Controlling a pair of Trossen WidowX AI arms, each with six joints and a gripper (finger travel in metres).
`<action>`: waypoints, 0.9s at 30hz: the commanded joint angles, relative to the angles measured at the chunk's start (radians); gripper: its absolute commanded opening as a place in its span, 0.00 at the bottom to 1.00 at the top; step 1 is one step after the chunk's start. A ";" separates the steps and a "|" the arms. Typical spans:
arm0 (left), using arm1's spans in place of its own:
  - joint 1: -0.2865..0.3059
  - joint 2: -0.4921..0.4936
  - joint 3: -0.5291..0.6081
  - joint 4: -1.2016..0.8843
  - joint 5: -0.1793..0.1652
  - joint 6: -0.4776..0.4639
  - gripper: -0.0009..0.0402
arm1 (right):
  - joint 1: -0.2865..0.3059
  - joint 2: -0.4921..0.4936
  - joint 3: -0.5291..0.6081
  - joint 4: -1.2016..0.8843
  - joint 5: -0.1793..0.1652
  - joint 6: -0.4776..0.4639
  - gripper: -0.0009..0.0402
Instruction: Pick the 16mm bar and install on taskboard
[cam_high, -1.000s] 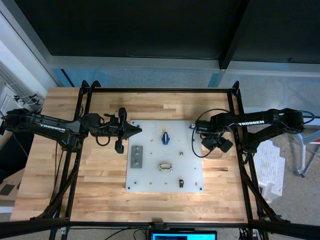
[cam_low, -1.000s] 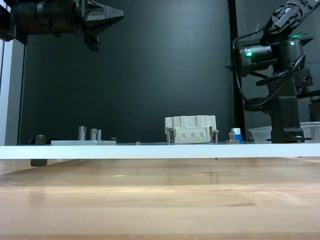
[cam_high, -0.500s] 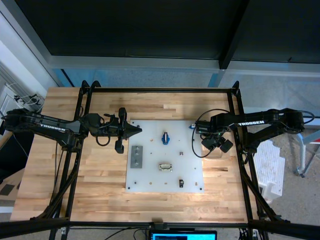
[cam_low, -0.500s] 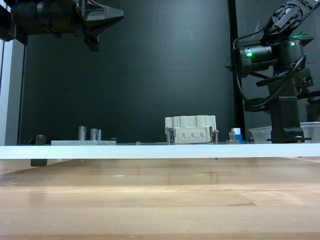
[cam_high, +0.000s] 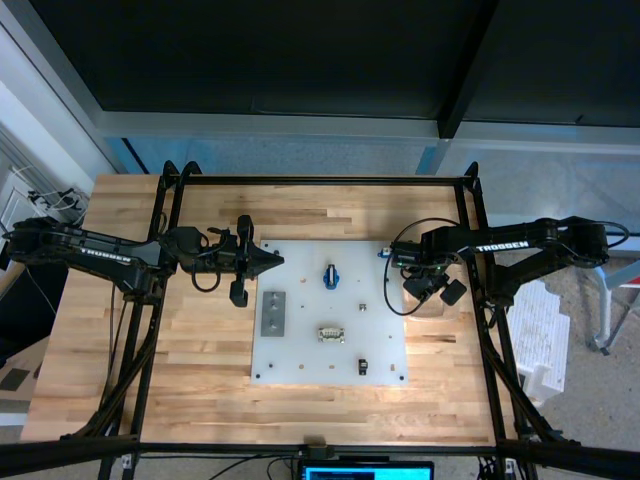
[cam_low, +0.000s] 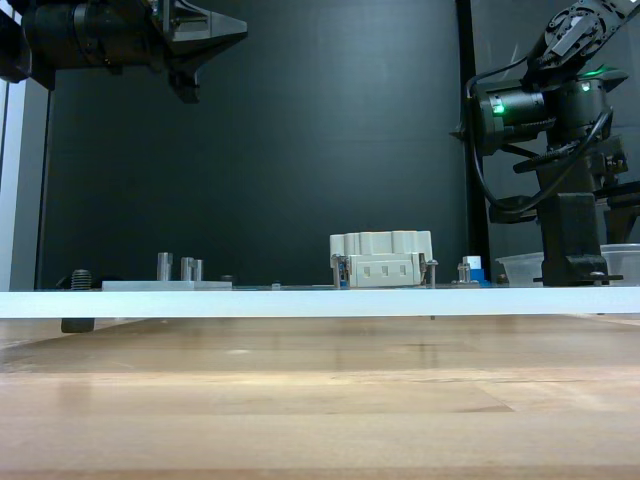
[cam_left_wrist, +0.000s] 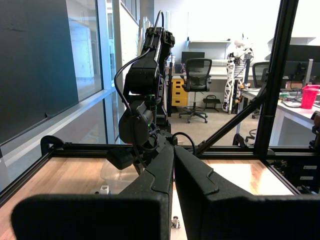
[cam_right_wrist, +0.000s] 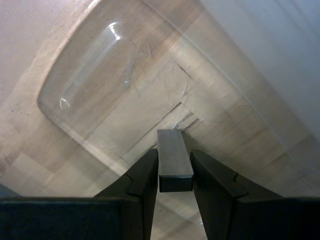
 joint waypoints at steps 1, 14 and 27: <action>0.000 0.000 0.000 0.000 0.000 0.000 0.02 | 0.000 0.000 0.000 0.000 0.000 0.000 0.19; 0.000 0.000 0.000 0.000 0.000 0.000 0.02 | 0.001 -0.002 0.023 -0.031 0.001 0.023 0.06; 0.000 0.000 0.000 0.000 0.000 0.000 0.02 | 0.023 -0.033 0.247 -0.285 0.001 0.200 0.05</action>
